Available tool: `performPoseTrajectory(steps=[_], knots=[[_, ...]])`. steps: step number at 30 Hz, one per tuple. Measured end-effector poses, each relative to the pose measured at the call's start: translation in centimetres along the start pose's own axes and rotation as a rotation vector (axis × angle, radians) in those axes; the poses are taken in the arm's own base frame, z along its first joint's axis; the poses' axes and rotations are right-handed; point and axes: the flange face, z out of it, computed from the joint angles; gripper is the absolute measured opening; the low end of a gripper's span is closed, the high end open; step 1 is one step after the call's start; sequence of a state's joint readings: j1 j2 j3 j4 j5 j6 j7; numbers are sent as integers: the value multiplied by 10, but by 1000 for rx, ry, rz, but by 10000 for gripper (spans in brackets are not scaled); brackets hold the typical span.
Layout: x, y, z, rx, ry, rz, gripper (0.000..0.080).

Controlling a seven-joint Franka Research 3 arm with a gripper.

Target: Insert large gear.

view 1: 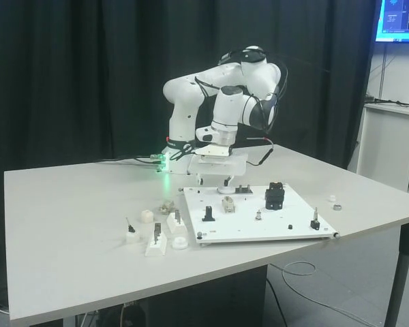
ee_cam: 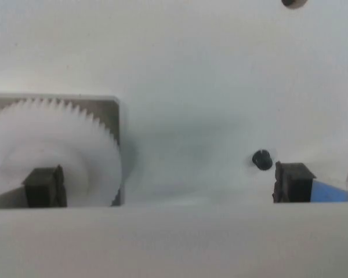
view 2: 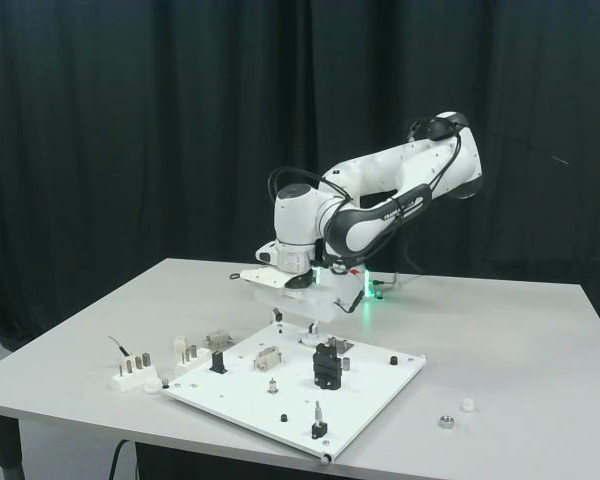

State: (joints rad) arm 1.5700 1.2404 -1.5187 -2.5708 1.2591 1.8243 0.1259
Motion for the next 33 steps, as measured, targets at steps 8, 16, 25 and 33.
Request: performPoseTrajectory(steps=[8, 16, 25, 33], knots=[[3, -1, -2, 4, 23, -6, 800], [3, -3, -3, 5, 31, -13, 800], [0, -5, -7, 13, 18, -17, 800], [-2, -7, -22, 23, 17, -29, 800]])
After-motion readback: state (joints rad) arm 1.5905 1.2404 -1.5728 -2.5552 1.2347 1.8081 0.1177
